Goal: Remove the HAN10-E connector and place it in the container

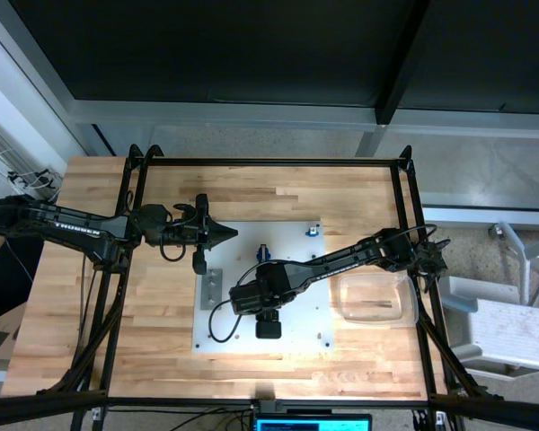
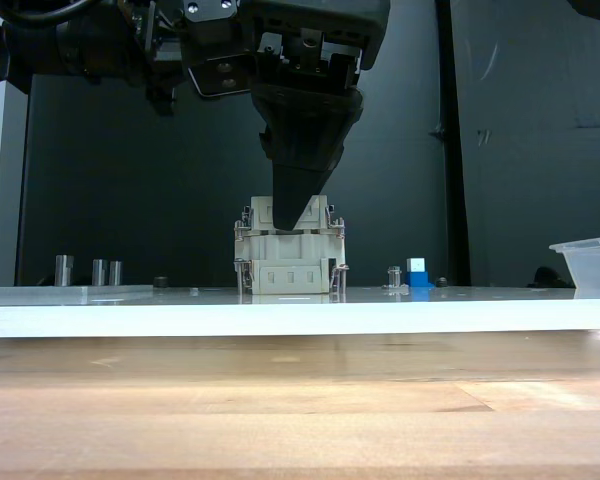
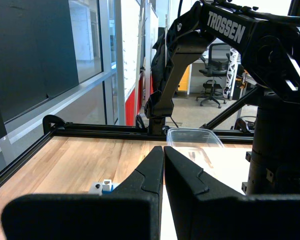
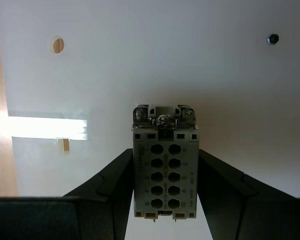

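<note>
The HAN10-E connector [image 4: 165,172] is a light-grey block with ten holes in its pale top face. It stands upright on the white board [image 2: 130,315] at mid table, seen in the low view as a two-tier connector [image 2: 290,262]. My right gripper [image 4: 165,156] comes down from above, its black fingers [image 4: 115,175] pressed against both long sides, shut on the block's upper part. In the high view the right gripper [image 1: 268,325] hides the block. The clear container [image 1: 404,301] sits empty to the right of the board. My left gripper [image 1: 229,233] hovers shut over the board's far left.
A blue upright piece [image 1: 313,230] stands at the board's far right. A grey plate with holes [image 1: 215,287] lies on the board's left side, with short metal pegs [image 2: 80,270]. A black frame [image 1: 269,162] rims the wooden table. The container [image 2: 590,258] shows at the low view's right edge.
</note>
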